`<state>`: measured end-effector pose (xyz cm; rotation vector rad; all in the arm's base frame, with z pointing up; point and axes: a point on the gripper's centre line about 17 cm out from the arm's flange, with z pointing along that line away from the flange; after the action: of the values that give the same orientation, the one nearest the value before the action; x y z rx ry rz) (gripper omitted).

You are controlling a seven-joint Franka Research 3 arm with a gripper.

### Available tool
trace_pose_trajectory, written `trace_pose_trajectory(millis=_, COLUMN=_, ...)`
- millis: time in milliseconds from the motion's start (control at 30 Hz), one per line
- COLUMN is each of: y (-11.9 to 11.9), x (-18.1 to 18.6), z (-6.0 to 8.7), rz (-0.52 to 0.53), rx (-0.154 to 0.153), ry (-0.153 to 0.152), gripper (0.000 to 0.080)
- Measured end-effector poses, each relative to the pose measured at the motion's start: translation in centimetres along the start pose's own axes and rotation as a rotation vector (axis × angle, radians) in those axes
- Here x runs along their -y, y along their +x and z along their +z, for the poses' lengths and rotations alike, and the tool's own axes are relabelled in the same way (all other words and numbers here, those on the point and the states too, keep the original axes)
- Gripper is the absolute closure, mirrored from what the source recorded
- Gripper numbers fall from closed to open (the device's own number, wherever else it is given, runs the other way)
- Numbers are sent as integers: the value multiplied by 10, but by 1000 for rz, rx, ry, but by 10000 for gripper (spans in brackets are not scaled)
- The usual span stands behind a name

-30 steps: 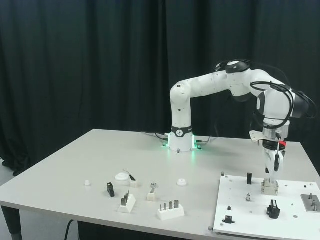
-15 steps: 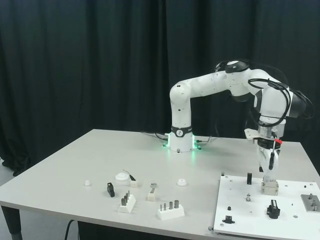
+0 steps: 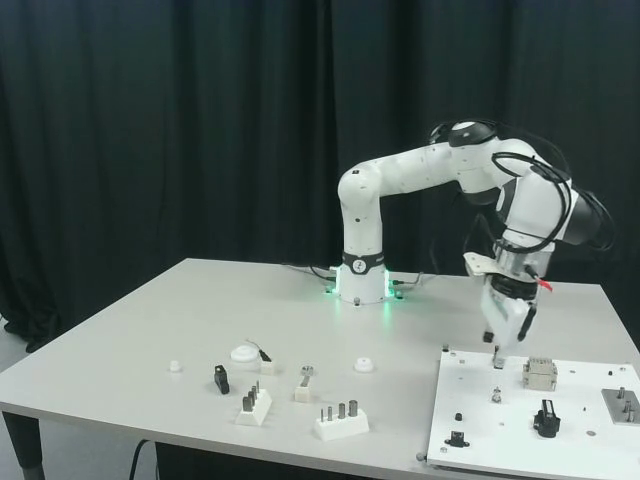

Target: Pick bolt 4.

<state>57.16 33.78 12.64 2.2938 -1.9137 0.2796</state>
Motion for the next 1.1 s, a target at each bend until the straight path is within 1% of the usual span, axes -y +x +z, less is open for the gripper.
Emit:
trace_pose_trajectory(millis=133, y=26, x=1, z=5, rz=-47, rx=-48, ry=-18, gripper=3)
trace_pose_trajectory(millis=300, y=59, x=-2, z=12, rz=-120, rx=-98, ry=-56, gripper=3)
trace_pose_trajectory(millis=433, y=85, x=-7, z=20, rz=-175, rx=-129, ry=-91, gripper=3)
trace_pose_trajectory(millis=500, y=99, x=-12, z=24, rz=-201, rx=-140, ry=-111, gripper=3)
trace_pose_trajectory(millis=667, y=133, x=-28, z=34, rz=-266, rx=-151, ry=-164, gripper=3)
trace_pose_trajectory(millis=833, y=169, x=-46, z=44, rz=-314, rx=-158, ry=-209, gripper=3)
trace_pose_trajectory(millis=967, y=197, x=-59, z=52, rz=-370, rx=-153, ry=-231, gripper=3)
trace_pose_trajectory(millis=1100, y=225, x=-70, z=61, rz=-451, rx=-145, ry=-245, gripper=3)
